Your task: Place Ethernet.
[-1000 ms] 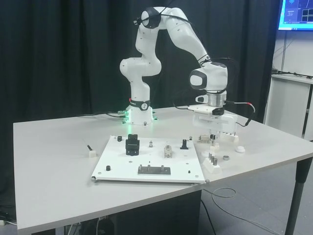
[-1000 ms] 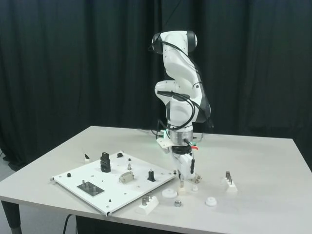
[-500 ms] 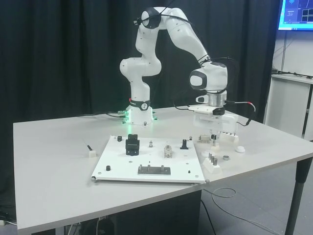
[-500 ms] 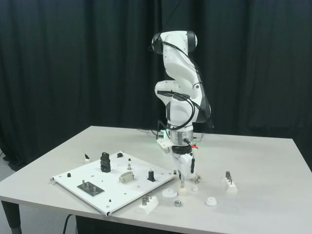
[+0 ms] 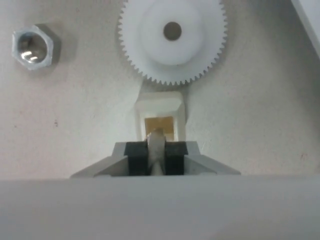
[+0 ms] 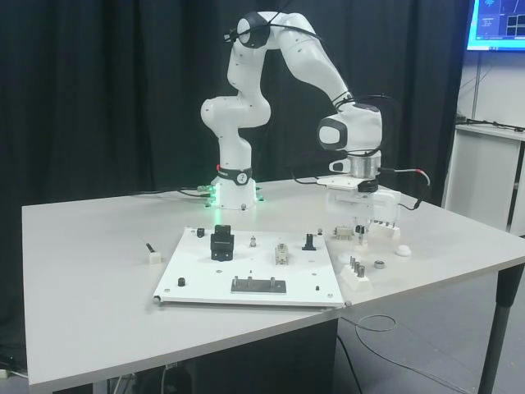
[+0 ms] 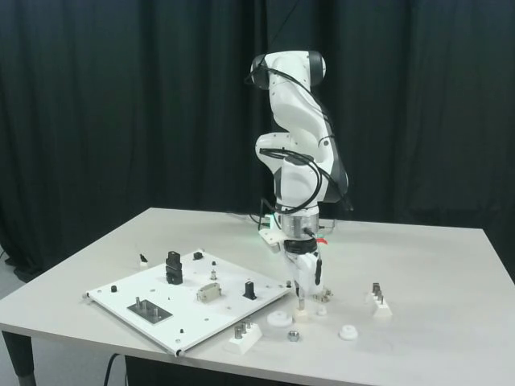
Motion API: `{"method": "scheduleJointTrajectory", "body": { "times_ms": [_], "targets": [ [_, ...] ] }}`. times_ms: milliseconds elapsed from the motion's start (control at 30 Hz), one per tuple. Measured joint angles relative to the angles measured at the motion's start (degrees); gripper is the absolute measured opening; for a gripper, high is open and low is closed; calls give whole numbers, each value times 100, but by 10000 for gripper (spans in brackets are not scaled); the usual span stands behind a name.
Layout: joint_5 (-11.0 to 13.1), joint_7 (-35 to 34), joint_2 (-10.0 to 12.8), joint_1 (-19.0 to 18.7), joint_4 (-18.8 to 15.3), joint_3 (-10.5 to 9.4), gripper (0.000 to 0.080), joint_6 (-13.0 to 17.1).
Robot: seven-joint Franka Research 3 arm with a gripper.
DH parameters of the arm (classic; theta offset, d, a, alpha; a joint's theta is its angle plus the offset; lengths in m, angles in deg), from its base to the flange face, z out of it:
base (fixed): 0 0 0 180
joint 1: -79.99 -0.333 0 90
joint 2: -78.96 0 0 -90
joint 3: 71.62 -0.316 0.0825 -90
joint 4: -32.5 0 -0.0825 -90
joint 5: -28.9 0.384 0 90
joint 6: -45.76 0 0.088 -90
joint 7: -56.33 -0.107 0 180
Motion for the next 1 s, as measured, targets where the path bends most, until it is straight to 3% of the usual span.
{"method": "scheduleJointTrajectory", "body": {
  "times_ms": [1000],
  "targets": [
    [0,49,142,0,0,79,65,143]
  ]
}}
